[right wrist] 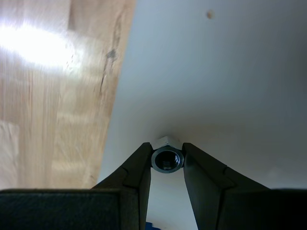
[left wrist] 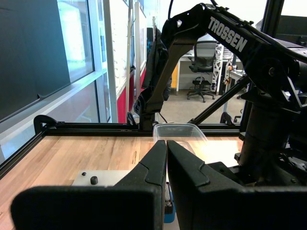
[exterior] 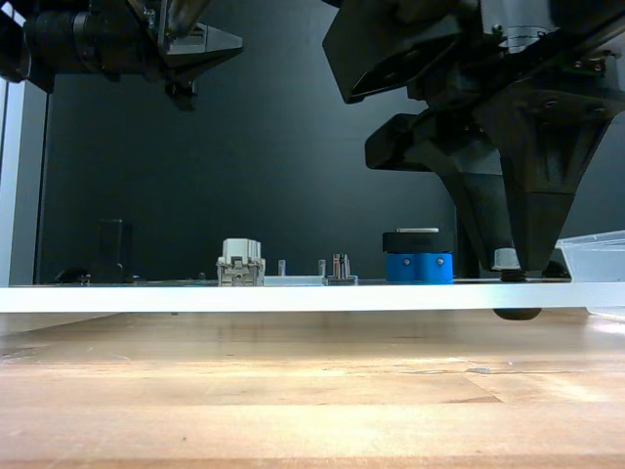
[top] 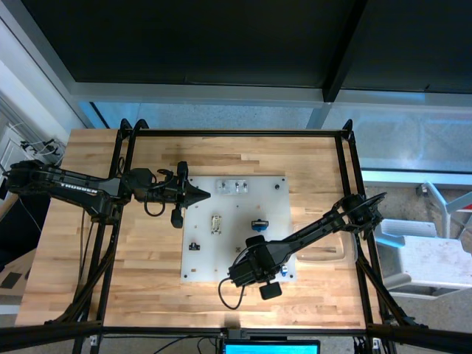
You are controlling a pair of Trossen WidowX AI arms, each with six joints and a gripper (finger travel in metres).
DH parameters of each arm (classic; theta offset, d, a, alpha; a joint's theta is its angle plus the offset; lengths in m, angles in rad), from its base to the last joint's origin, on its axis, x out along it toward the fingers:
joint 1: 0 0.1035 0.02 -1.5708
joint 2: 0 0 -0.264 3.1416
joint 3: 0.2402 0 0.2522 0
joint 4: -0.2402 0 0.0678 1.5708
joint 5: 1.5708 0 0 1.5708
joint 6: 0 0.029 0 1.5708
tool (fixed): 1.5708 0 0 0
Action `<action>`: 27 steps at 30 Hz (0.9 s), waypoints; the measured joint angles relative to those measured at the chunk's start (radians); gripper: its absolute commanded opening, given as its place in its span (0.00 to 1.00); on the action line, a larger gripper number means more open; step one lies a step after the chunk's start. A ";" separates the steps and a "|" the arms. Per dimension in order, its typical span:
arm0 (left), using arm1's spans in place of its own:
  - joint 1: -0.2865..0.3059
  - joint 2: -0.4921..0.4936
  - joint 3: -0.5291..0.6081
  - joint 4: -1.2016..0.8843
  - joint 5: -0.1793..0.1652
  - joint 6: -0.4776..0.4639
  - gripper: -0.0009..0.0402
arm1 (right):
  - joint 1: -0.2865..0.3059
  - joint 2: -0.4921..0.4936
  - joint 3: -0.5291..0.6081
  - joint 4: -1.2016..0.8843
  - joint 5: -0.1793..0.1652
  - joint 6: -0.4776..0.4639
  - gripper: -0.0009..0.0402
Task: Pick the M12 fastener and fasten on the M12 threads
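Count: one nut (right wrist: 167, 159), two claws, one white board (top: 206, 258), one bench (top: 147, 295).
Nut: between the right claw's fingertips, low over the board by its near edge; whether on its stud, cannot tell.
Right claw (right wrist: 167, 146): pinching the nut.
Left claw (left wrist: 167, 143): pressed together, raised above the board's far left edge.

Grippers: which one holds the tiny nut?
The right gripper, low over the board's near edge, pinches the nut; the left gripper, raised at its left edge, is empty.

Harsh glare on the tabletop (right wrist: 33, 45)
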 measured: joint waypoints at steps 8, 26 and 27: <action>0.000 0.000 0.000 0.000 0.000 0.000 0.02 | -0.005 0.000 0.000 0.018 -0.001 0.262 0.08; 0.000 0.000 0.000 0.000 0.000 0.000 0.02 | -0.006 0.000 -0.001 0.031 0.000 1.042 0.08; 0.000 0.000 0.000 0.000 0.000 0.000 0.02 | -0.006 0.000 -0.001 0.031 0.000 1.089 0.08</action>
